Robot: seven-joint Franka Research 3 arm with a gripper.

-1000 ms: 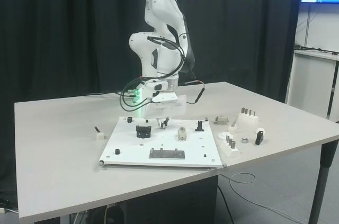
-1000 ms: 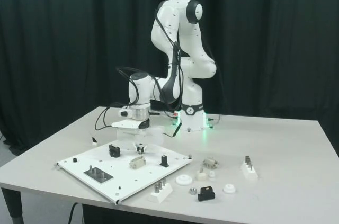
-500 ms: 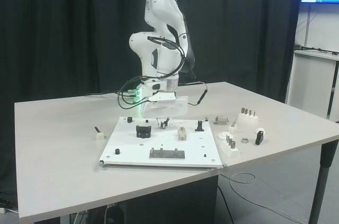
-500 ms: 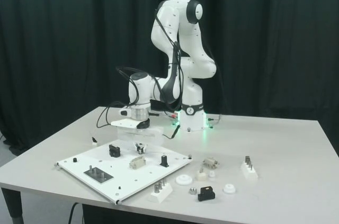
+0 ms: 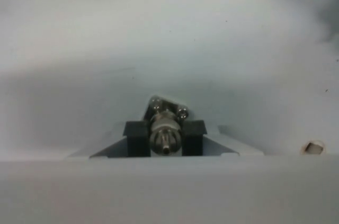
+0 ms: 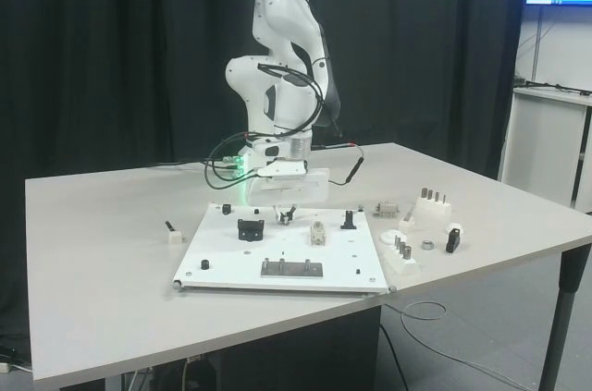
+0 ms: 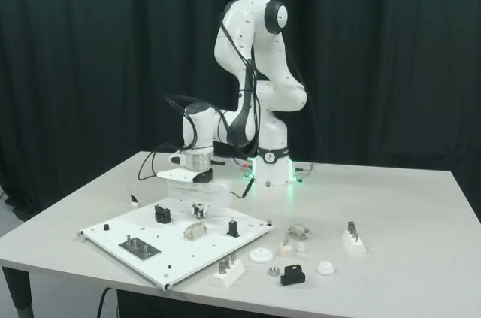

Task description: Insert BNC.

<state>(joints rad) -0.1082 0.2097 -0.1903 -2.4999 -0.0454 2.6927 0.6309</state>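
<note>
Tool (image 6: 286,209) hangs just above the small metal BNC connector (image 5: 165,130) in its black bracket on the flat white board (image 6: 277,266) on the grey desk (image 6: 102,252); we cannot tell if tool is apart or together. We judge: insertion step approx. done; next move needs straight lift. No writing legible.

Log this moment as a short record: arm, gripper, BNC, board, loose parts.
arm: white, bent low over the board's far side
gripper: just above the BNC
BNC: upright in a black holder, between the fingertips in the wrist view
board: white, flat on the grey table
loose parts: on the table beside the board
</note>
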